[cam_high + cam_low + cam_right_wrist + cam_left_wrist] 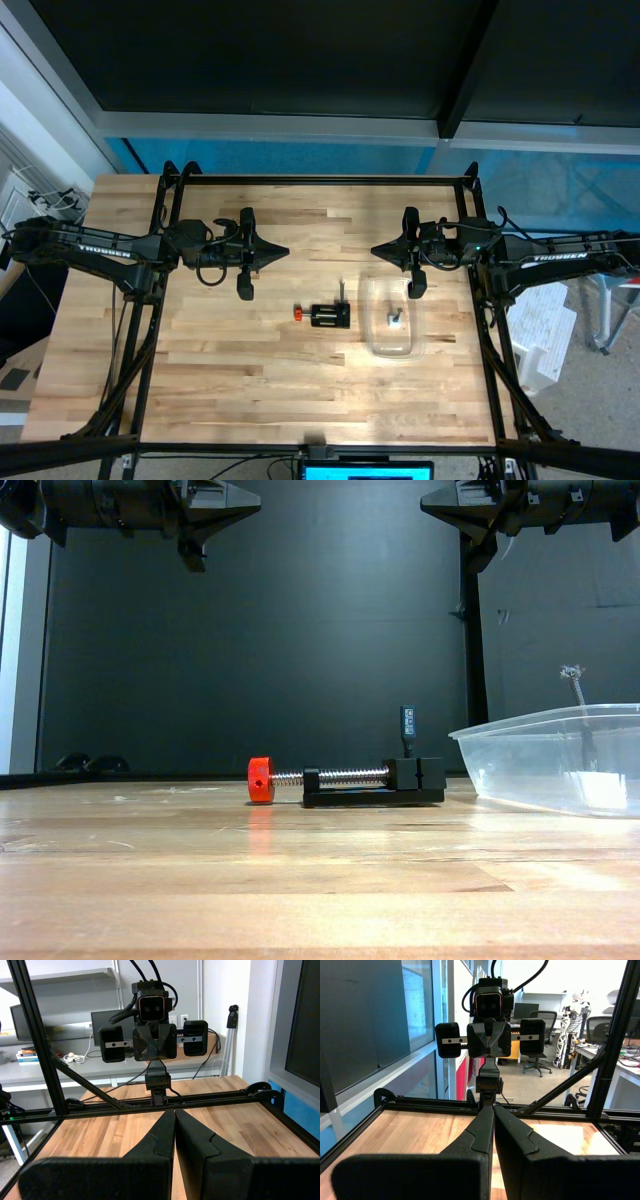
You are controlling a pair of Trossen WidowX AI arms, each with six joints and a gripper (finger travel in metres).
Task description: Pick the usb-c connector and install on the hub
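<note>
The hub (328, 316), a small black block with an orange-red knob (298, 313), lies mid-table; in the low view the hub (372, 778) has a thin pin (407, 728) standing up from it. The usb-c connector (397, 319), a tiny dark piece, lies inside the clear tray (378, 345) right of the hub. My left gripper (285, 251) hovers high over the table's far left half, shut and empty. My right gripper (374, 249) faces it from the right, also shut and empty. Both wrist views show the fingers closed together, left gripper (493, 1106) and right gripper (175, 1110).
A black metal frame (320, 181) runs around the table's back and sides. The clear tray (520, 755) stands at the right in the low view with a thin grey wire (576, 688) rising out of it. A screen (366, 469) sits at the near edge.
</note>
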